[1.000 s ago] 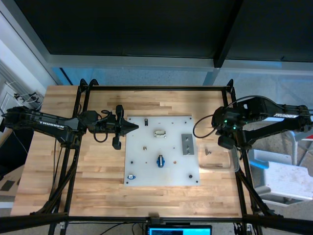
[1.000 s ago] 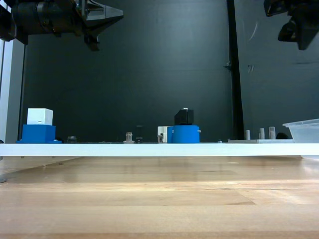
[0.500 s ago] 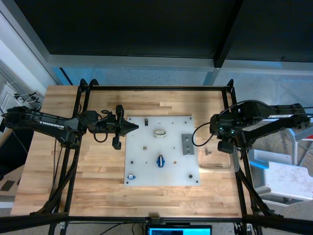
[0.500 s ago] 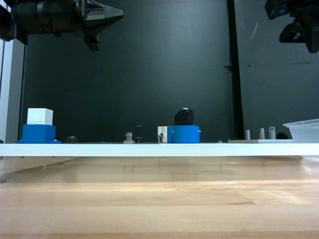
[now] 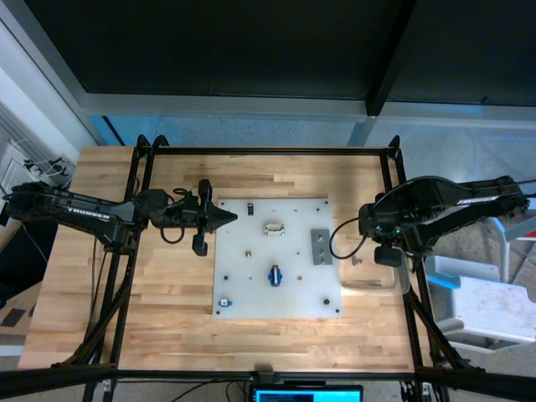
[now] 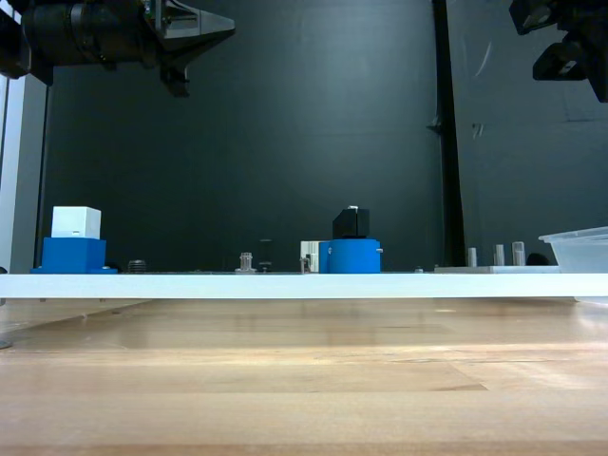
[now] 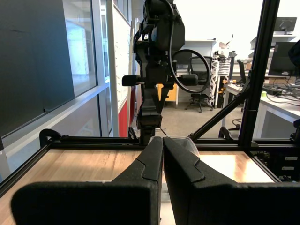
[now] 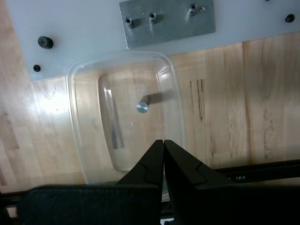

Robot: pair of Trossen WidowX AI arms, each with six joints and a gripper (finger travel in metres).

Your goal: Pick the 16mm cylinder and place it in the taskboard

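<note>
The 16mm cylinder (image 8: 142, 107) is a short grey metal pin standing inside the clear plastic tray (image 8: 75, 117), and it shows as a small grey dot (image 5: 356, 260) in the high view. My right gripper (image 8: 163, 143) hangs well above the tray with its fingers shut and nothing between them; from above, the right gripper (image 5: 389, 254) sits over the tray's left part. The taskboard (image 5: 251, 285) is the white plate in the middle of the table. My left gripper (image 5: 233, 217) is parked high over the board's left edge, shut and empty (image 7: 162, 139).
On the taskboard stand a grey block with pins (image 5: 321, 246), a blue fitting (image 5: 275, 275) and a beige connector (image 5: 272, 228). The tray (image 5: 377, 275) lies just right of the board. A black frame surrounds the table.
The right arm has swung a little toward the table's near side, bringing its gripper over the tray. The left arm has stayed still.
</note>
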